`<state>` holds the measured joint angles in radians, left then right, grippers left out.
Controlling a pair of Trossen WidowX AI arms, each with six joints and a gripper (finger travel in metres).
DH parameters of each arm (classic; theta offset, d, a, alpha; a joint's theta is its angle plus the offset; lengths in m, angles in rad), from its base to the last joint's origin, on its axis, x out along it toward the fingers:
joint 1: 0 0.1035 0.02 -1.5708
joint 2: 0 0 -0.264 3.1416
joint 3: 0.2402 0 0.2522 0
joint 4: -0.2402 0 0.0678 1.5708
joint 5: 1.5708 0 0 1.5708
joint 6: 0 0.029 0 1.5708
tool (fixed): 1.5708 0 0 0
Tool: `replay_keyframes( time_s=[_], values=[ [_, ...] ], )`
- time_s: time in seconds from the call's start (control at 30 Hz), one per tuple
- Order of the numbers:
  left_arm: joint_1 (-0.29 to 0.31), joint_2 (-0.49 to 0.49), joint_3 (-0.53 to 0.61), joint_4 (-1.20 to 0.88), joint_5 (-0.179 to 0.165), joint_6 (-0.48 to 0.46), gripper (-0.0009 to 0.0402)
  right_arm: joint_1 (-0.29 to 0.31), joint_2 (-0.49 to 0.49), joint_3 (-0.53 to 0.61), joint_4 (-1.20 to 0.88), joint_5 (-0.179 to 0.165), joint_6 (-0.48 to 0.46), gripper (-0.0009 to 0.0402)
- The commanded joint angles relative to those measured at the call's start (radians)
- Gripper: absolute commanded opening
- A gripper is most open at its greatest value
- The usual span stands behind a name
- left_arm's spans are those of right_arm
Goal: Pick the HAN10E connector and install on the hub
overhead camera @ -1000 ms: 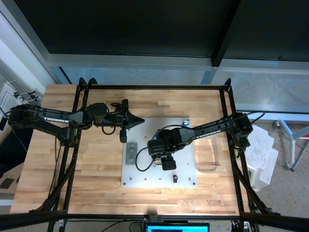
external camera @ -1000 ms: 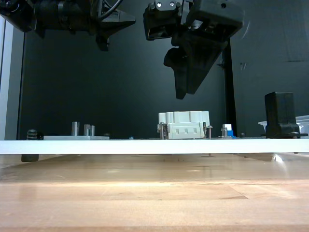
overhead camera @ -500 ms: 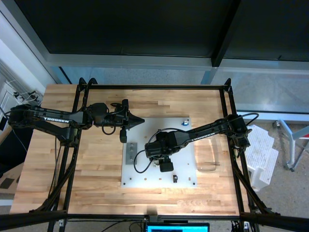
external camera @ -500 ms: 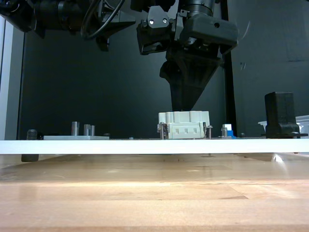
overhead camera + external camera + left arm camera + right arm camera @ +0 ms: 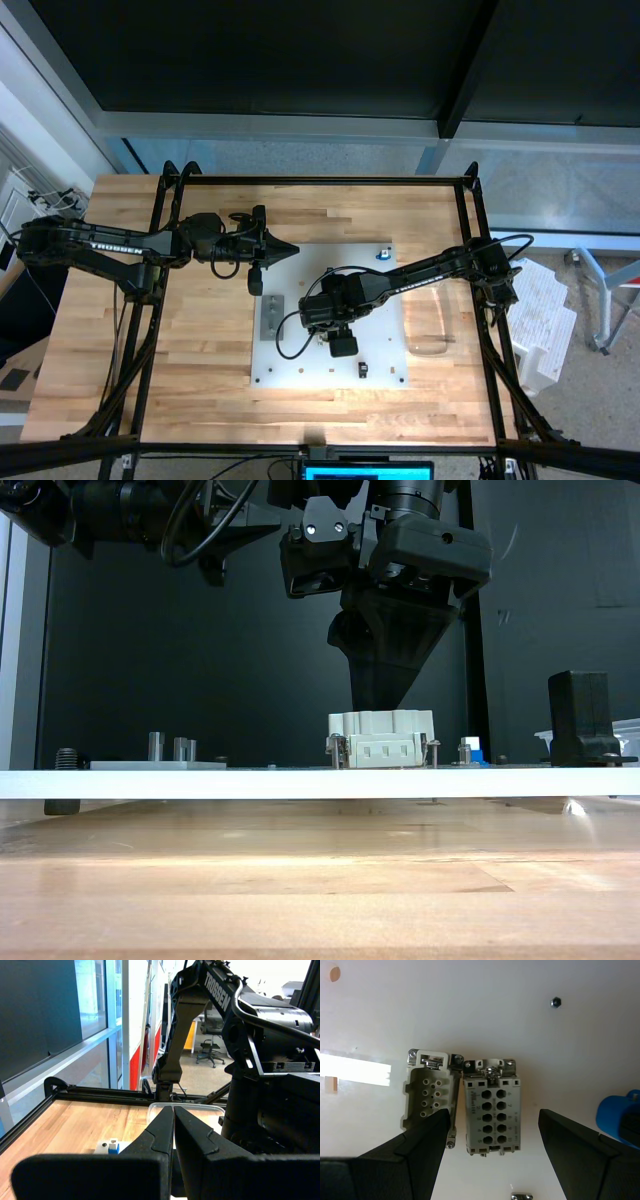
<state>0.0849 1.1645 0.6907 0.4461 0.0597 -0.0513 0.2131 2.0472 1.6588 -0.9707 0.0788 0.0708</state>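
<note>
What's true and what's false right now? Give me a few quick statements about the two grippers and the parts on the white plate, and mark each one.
1. The right gripper hangs open over the small beige-grey rectangular connector with ten round holes. True.
2. That connector is already lifted off the square white plate. False: it lies on the plate, right beside the beige pin-faced hub, with the fingers spread on either side and not closed on it.
3. The left gripper is shut and away from both parts. True.
4. The small blue piece sits between connector and hub. False: it stands apart, on the connector's other side.
</note>
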Motion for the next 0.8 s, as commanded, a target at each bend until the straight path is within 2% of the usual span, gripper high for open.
replay_keyframes(
  time_s=[0.03, 0.5, 0.8],
  values=[
    [0.0, 0.0, 0.0, 0.0, 0.0, 0.0, 0.0, -0.003, 0.007, -0.003, -0.004, -0.001, -0.005, 0.0252],
    [0.0, 0.0, 0.0, 0.001, 0.0, 0.0, 0.0, -0.003, -0.075, 0.001, -0.045, -0.001, 0.003, 0.0252],
    [0.0, 0.0, 0.0, 0.0, 0.0, 0.0, 0.0, -0.007, -0.04, -0.001, -0.014, -0.001, -0.009, 0.0252]
  ],
)
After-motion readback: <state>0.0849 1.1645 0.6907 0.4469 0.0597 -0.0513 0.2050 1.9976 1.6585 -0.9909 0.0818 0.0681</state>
